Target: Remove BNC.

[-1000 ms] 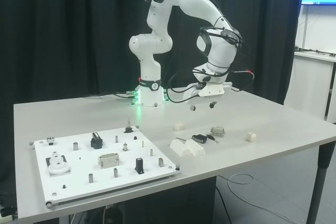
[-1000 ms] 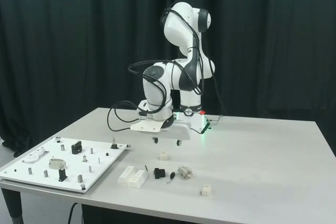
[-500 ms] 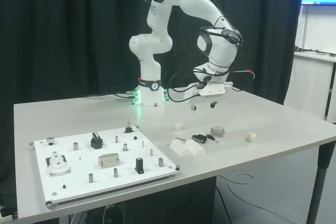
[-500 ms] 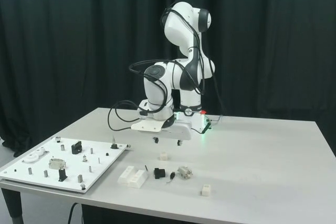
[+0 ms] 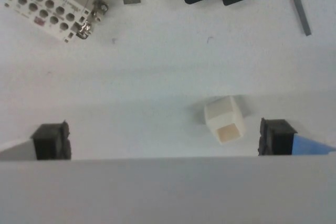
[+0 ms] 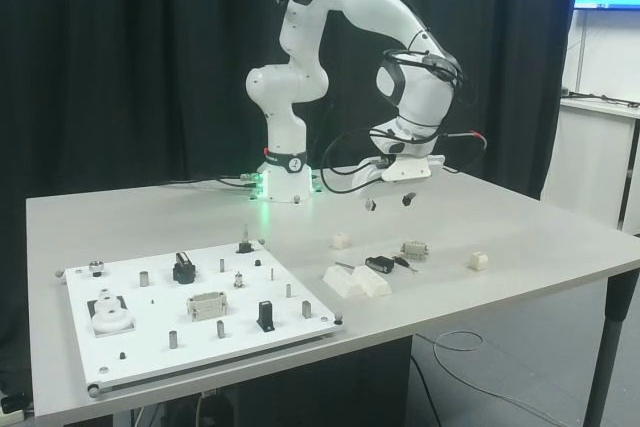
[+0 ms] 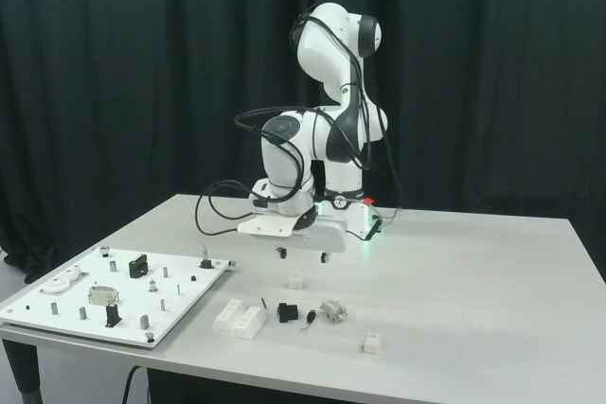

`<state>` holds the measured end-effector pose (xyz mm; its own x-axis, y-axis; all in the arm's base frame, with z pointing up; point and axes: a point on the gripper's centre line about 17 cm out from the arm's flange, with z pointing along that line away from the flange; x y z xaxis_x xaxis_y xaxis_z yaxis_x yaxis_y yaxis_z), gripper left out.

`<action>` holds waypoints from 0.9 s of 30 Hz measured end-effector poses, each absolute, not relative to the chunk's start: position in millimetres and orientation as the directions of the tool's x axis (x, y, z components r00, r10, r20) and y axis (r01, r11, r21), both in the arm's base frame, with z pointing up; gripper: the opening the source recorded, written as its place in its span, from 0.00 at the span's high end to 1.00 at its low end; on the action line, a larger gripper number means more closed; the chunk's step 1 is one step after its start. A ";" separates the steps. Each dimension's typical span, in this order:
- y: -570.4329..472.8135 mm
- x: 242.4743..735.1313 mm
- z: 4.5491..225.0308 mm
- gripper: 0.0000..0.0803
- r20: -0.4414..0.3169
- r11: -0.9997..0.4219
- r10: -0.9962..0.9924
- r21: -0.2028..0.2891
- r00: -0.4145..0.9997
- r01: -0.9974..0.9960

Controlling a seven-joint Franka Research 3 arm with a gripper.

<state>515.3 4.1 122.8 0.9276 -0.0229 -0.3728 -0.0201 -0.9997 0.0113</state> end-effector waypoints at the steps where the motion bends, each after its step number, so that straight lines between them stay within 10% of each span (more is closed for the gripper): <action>1: 4.4 515.6 122.8 0.00 -0.371 -1.000 -0.022 0.011 0.928 -0.020; 27: -7.7 528.2 127.0 0.00 -0.319 -1.000 -0.025 0.012 0.947 -0.022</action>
<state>528.2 -7.7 127.0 0.9474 -0.0247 -0.3190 -0.0221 -0.9997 0.0118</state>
